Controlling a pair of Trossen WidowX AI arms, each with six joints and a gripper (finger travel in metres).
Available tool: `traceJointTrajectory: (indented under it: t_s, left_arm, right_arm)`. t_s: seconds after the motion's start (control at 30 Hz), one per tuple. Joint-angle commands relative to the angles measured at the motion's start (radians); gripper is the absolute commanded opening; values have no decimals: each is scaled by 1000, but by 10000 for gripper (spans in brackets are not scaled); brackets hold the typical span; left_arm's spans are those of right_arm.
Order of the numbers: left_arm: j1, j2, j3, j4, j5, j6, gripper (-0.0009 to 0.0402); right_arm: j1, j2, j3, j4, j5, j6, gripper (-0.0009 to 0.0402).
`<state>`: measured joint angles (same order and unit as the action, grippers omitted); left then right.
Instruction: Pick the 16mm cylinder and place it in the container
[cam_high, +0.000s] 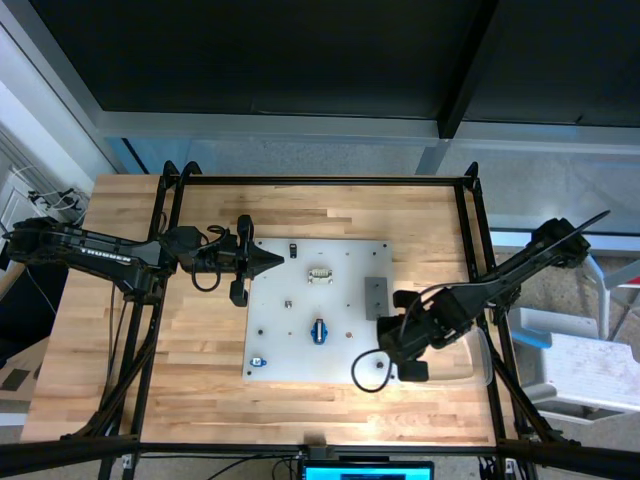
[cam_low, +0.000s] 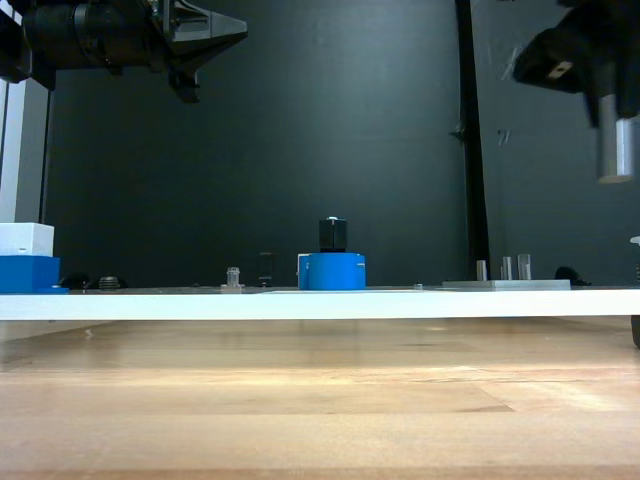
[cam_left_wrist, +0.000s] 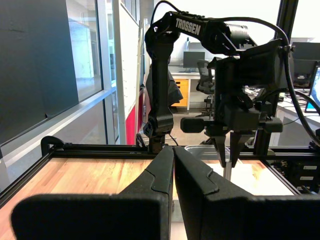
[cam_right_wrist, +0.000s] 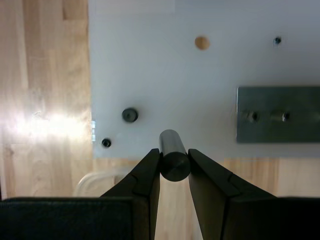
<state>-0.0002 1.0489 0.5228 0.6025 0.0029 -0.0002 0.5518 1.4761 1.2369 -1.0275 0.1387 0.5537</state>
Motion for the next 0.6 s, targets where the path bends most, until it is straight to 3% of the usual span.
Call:
traceJointTrajectory:
  t_s: [0.03,0.6]
  left_arm:
    - [0,0,0,0,0,0,0]
    - [0,0,0,0,0,0,0]
  right_arm:
    - [31,-34,-37,0,1,53,16]
    - [150,-182,-216,29,0,217,16]
